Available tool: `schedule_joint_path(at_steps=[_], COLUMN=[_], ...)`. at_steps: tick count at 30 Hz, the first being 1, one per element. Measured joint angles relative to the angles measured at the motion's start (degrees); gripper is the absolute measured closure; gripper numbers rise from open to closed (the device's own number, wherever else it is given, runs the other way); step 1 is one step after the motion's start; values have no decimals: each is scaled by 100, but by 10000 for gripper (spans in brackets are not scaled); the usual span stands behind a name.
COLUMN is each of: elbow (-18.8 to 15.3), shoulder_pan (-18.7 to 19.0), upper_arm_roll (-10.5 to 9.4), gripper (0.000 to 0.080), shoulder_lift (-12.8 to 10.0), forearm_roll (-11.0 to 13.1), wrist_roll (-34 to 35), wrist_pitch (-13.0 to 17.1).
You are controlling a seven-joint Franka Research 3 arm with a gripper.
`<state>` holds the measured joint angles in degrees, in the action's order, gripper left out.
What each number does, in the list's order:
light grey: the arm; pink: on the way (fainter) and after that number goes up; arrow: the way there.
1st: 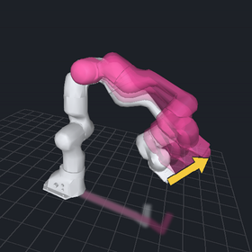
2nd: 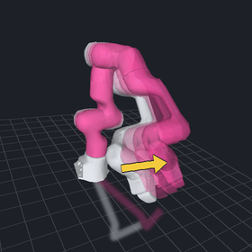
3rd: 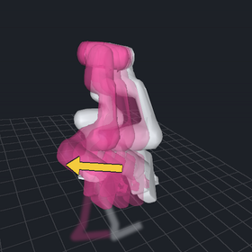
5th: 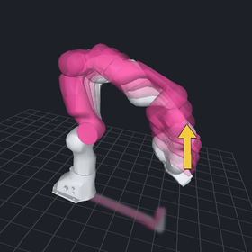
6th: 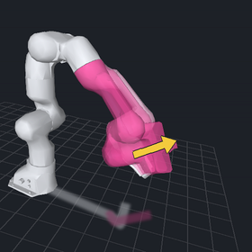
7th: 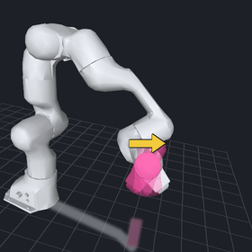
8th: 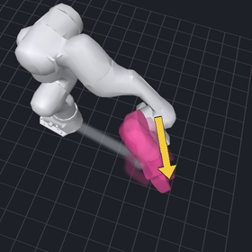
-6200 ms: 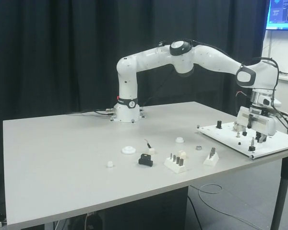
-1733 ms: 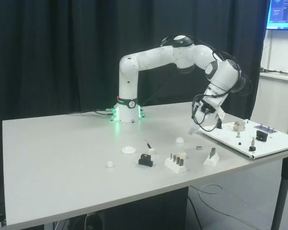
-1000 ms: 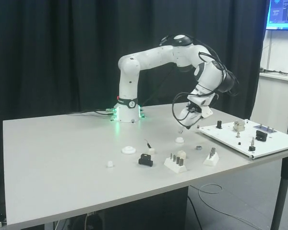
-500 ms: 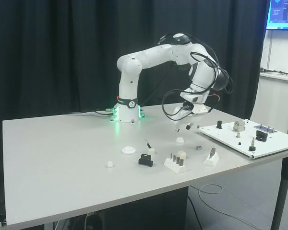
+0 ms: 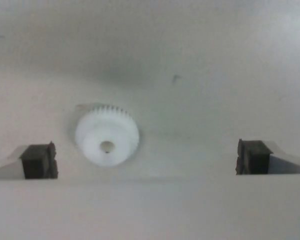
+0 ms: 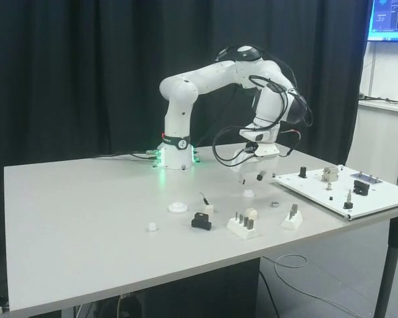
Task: Pick medium gear.
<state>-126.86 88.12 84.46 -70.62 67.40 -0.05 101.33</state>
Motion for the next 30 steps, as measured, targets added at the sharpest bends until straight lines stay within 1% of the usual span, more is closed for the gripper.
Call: schedule_joint_path(at_steps=[7, 12, 18, 24, 30], elbow=[-334, -516, -667, -750, -809], shoulder_pan=[299, 459, 566, 596, 596], upper_arm_roll=[-50, -139, -257, -361, -419], gripper=[3, 3, 3, 3, 3], shoulder_lift=[0, 0, 1, 1, 1], forearm_roll=[282, 482, 644, 785, 936], wrist_roll=[5, 21, 98, 172, 205], wrist_pitch=[252, 503, 748, 874, 899])
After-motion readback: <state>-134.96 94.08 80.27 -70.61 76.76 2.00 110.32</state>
